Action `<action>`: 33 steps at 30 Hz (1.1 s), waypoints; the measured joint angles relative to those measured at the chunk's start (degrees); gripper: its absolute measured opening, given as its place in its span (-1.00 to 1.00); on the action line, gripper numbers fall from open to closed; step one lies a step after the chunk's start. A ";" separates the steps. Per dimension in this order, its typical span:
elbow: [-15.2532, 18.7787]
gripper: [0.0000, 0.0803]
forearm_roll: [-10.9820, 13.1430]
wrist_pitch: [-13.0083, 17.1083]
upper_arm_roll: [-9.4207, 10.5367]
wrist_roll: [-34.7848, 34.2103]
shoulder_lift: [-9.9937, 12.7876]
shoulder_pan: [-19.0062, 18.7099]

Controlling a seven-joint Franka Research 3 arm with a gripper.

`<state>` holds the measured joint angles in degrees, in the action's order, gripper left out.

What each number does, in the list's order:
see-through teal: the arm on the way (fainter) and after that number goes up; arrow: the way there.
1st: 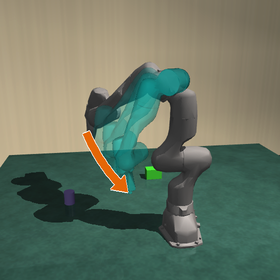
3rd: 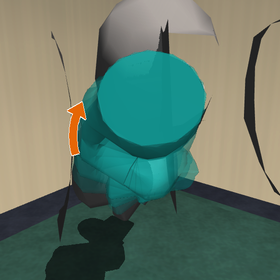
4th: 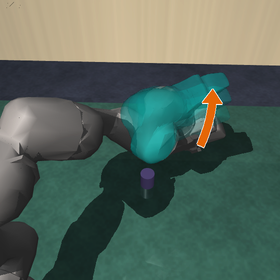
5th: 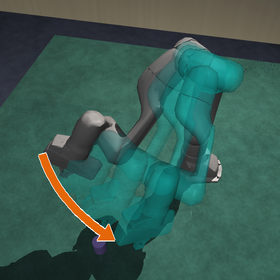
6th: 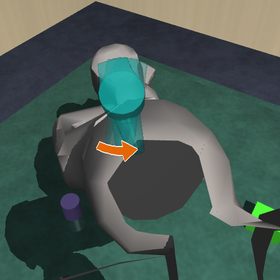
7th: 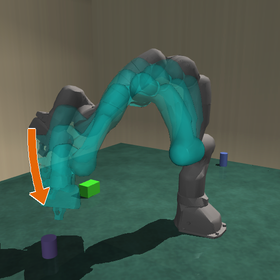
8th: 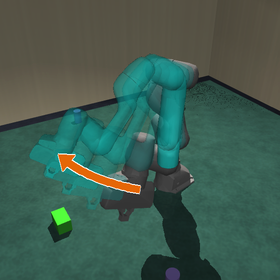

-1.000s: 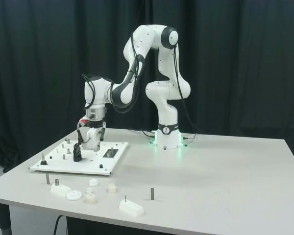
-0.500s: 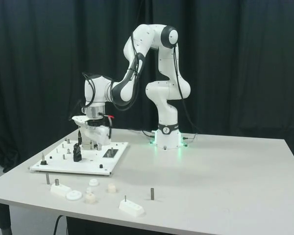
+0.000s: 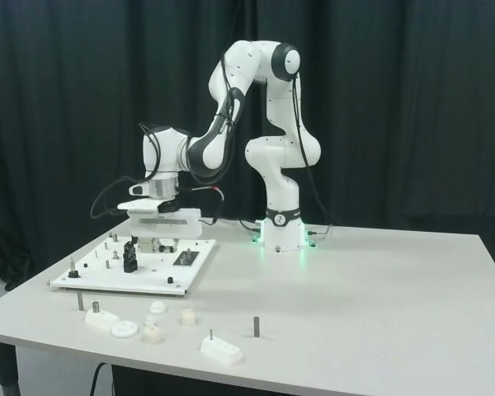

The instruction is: Insert bolt 4.

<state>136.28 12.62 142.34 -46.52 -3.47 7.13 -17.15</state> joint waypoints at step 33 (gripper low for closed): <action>0.14 -0.43 7.78 -0.68 -0.09 58.03 0.89 0.73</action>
<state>136.42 20.41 141.65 -46.61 54.56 8.02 -16.42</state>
